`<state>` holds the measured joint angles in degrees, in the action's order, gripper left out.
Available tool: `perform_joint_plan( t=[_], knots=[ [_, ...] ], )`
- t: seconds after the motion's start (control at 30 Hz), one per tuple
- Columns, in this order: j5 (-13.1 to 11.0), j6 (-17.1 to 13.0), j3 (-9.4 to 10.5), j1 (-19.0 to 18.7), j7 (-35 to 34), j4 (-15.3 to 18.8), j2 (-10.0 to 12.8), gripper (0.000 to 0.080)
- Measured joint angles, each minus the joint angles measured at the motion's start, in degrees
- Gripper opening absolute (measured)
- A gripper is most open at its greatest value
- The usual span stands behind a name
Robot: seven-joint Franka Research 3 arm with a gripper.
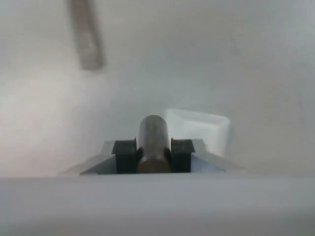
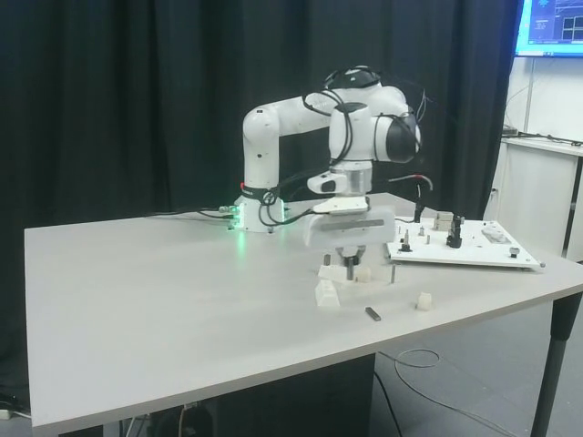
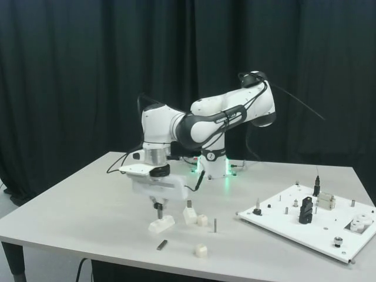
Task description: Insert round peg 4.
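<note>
My gripper [image 1: 153,156] is shut on a grey round peg [image 1: 153,135], which stands upright between the black pads [image 1: 125,155]. In the room views the gripper [image 3: 158,207] hangs just above the table, in front of the arm's base, with the peg [image 3: 159,213] sticking out below the fingers. Directly under it lies a white block [image 3: 161,224], also seen in the wrist view [image 1: 199,125] and the first room view [image 2: 327,292]. The white peg board [image 3: 305,226] lies well to the right, apart from the gripper [image 2: 349,262].
A short dark peg [image 3: 161,245] lies loose near the table's front edge [image 1: 87,37]. A white cube [image 3: 200,250], two more white blocks [image 3: 190,215] and a thin upright pin [image 3: 215,225] stand near the gripper. The board [image 2: 455,251] carries several pegs and fixtures.
</note>
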<state>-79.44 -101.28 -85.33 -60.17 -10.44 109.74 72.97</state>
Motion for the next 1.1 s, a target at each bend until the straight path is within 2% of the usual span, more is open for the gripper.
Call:
perform_joint_plan(
  t=[0.57, 1.1],
  knots=[
    [-0.16, 3.82, -0.89, -5.01, -0.90, -5.55, -0.61, 0.0145],
    [0.21, 4.05, -0.85, -12.04, -4.60, -10.63, -0.69, 0.0145]
  ],
)
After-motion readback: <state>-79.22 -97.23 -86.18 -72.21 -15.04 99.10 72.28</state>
